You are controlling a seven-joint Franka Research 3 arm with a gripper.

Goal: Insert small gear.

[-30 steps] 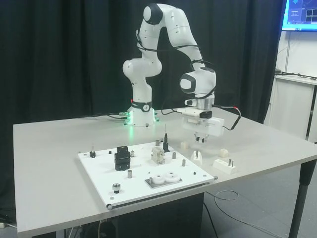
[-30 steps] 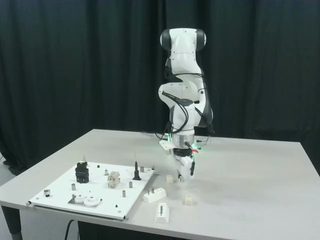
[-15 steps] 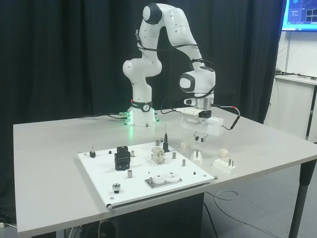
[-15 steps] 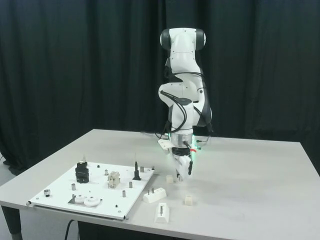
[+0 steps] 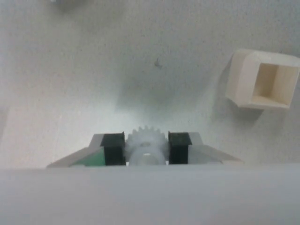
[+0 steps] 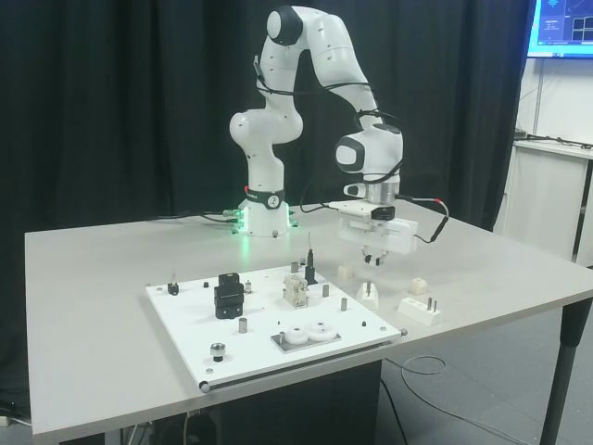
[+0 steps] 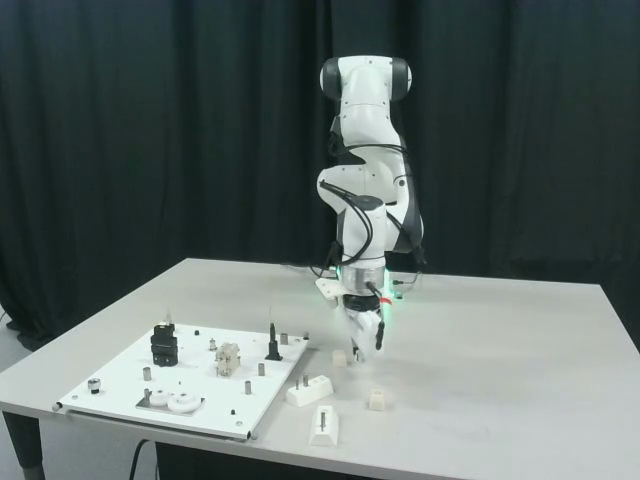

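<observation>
- Grey counter, white board at the near edge carrying pegs and two white gears.
- Small white blocks lie loose beside the board.
- Claw above bare counter, off the board, narrowed onto a small gear clamped between its black fingers; an open hollow cube lies near.
- White arm stands behind; black curtain closes the room.

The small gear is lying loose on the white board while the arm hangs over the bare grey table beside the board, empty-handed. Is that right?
Not quite. The arm does hang over the grey table beside the white board, but it isn't empty-handed: the wrist view shows the small gear clamped between the gripper's two black fingers.
</observation>
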